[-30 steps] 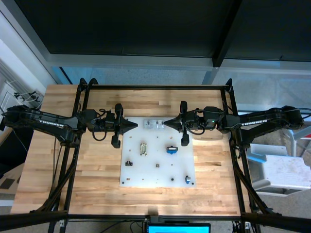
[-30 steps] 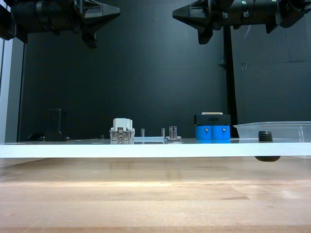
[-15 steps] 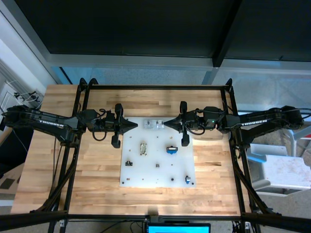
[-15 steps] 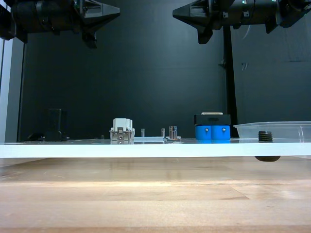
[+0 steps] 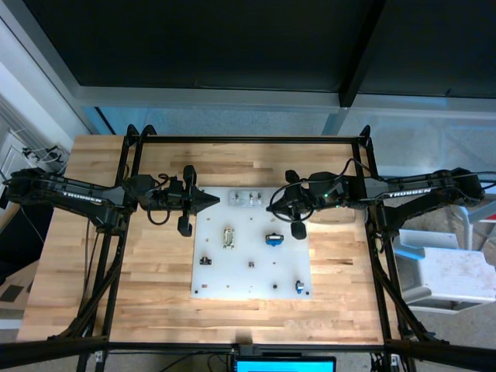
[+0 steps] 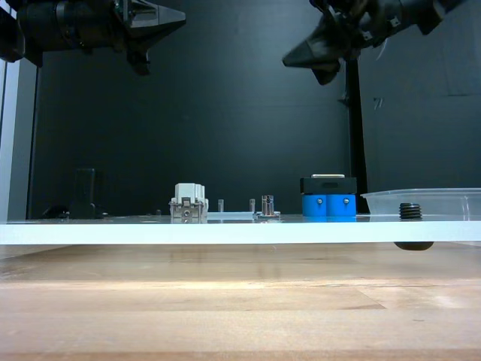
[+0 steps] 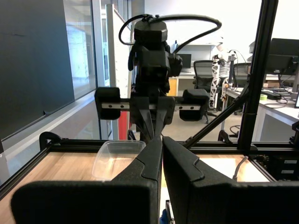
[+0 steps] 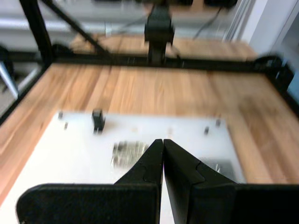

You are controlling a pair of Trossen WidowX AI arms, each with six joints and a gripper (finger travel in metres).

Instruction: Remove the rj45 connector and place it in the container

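Note:
The white board point(image 5: 232, 275) lies mid-table. At its far edge sits the clear container point(image 5: 246, 199), which the left wrist view also shows point(image 7: 117, 158). A small blue socket piece point(image 5: 299, 290) stands near the board's near right corner. The pale speck on it looks like the rj45 connector point(image 5: 298, 284), though I cannot be sure. My left gripper point(image 5: 216, 200) hangs shut and empty over the board's far left corner, high in the low view point(image 6: 183, 15). My right gripper point(image 5: 270, 208) is shut and empty, tilted down over the board's far right part point(image 6: 287, 60).
On the board stand a grey connector point(image 5: 229, 237), a blue-and-black connector point(image 5: 273, 239), a small silvery post point(image 5: 252, 264) and a black piece point(image 5: 206, 258). A black frame point(image 5: 248, 140) rings the wooden table point(image 5: 155, 310).
My right gripper has tipped nose-down and shifted slightly toward the near side over the board. The left arm has not moved.

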